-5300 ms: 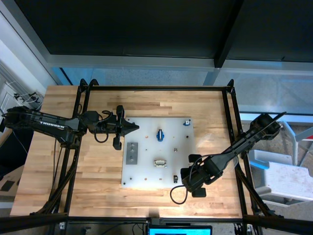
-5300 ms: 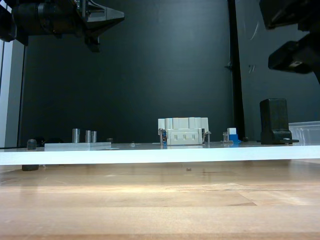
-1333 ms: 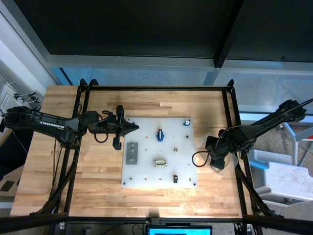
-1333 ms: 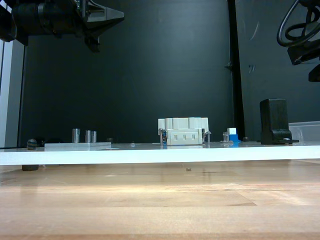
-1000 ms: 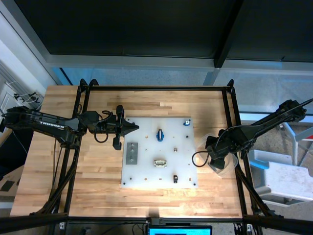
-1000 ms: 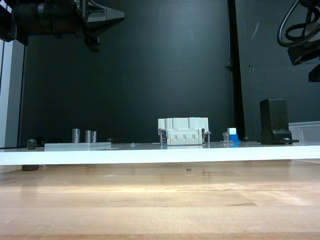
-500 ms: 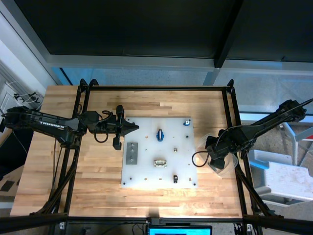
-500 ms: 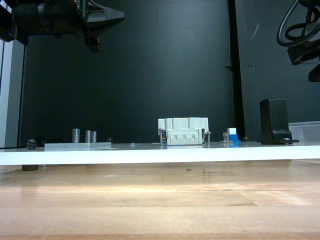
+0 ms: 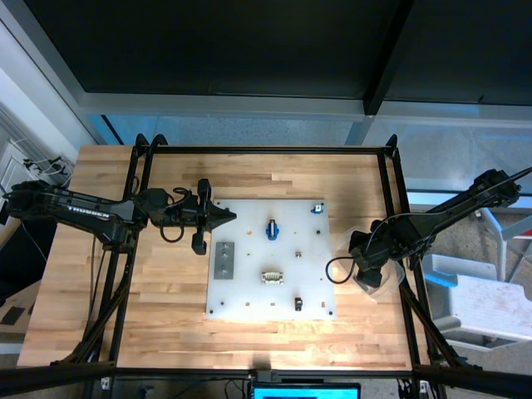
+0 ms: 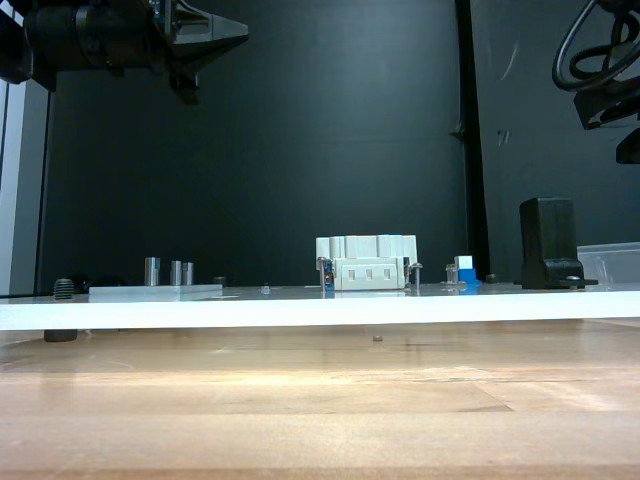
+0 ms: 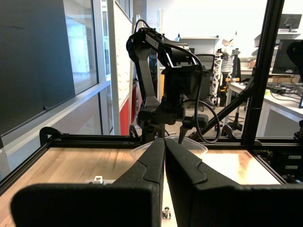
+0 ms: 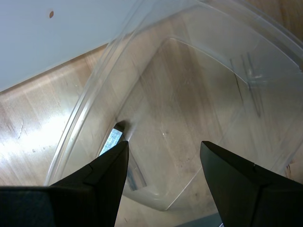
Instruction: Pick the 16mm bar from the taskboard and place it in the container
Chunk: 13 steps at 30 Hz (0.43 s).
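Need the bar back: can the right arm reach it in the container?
Probably yes: right gripper hangs open over the container, 16mm bar uncovered inside; left gripper parked shut at the taskboard edge.

You have a wooden desk (image 9: pixel 166 316) inside a black frame (image 9: pixel 266 150), dark panel (image 10: pixel 330 120) behind (windowed office (image 11: pixel 80 47) beyond).

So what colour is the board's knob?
Blue knob, best in high view; left gripper hovers at board's edge, right gripper over the bowl.
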{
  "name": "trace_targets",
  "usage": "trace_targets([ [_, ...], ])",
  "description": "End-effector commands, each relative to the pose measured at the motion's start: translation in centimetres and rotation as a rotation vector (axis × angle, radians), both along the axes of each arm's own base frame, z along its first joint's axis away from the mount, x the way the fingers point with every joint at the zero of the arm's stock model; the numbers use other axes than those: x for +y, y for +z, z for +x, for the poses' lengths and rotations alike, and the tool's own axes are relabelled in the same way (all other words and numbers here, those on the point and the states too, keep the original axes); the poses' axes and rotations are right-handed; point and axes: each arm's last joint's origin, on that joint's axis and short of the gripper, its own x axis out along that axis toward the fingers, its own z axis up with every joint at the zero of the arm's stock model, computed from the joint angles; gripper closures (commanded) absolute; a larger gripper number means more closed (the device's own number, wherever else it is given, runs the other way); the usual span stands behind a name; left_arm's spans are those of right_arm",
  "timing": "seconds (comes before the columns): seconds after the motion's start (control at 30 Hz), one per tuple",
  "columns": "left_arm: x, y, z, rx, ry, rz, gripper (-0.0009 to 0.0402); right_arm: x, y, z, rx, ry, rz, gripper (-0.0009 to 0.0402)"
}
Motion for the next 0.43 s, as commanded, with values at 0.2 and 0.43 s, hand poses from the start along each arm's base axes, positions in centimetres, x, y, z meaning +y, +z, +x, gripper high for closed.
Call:
trace_targets([
  [0.2, 0.01, 0.00, 0.01, 0.000, 0.000, 0.000, 0.0393, 0.09, 0.05, 0.18, -0.019, 0.000, 0.009, 0.0183],
  [0.43, 0.00, 0.00, 0.01, 0.000, 0.000, 0.000, 0.0393, 0.10, 0.05, 0.18, -0.020, 0.000, 0.010, 0.0183],
])
